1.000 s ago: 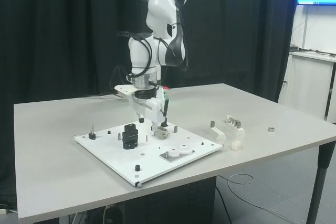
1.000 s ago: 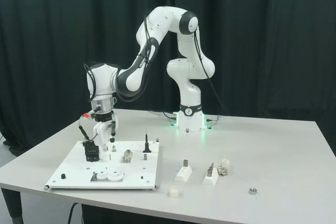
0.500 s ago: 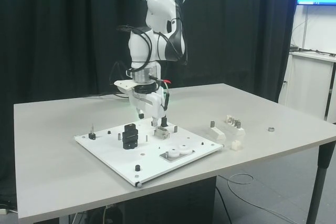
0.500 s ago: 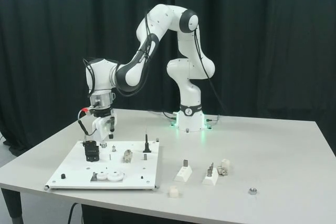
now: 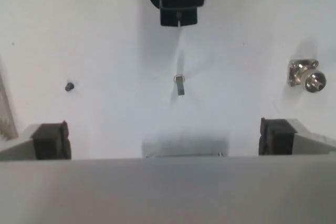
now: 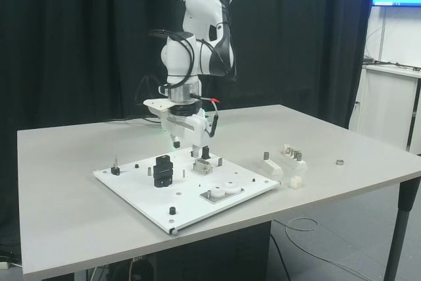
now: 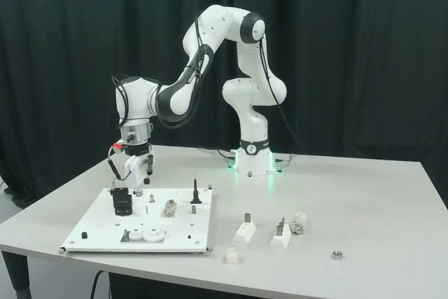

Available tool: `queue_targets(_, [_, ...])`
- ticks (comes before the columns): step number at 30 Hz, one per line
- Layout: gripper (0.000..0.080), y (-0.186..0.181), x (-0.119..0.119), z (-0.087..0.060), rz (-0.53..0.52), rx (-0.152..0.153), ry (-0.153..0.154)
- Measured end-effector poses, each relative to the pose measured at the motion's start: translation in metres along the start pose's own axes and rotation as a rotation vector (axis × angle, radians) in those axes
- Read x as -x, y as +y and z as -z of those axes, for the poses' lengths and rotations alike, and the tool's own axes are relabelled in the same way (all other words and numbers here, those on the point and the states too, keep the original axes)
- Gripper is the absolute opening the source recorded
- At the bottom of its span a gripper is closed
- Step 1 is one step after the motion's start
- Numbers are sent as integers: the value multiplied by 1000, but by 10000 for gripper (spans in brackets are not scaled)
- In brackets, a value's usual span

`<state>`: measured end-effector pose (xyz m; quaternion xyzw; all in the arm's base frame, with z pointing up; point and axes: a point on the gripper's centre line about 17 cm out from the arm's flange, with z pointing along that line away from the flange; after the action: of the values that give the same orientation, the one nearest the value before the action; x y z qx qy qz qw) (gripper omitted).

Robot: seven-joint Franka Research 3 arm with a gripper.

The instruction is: Pick round peg 4.

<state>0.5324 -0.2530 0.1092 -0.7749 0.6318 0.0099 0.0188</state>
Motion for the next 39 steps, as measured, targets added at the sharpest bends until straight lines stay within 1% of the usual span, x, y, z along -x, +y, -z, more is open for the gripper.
queue_targets(4, [800,1,-1,0,41,8,9])
queue_targets(9, [800,1,-1,0,63,12,14])
queue_targets(13, [800,-1,0,1,114,11,15])
queue_targets(22, [800,-9,7,8,203,2,19])
queue_targets(32, [800,-15,13,13,282,15,38])
queue_targets(33, [800,-15,13,13,302,19,41])
queue_targets(35, [800,-17,15,14,377,26,46])
queue_targets(39, [800,-24,23,17,531,24,46])
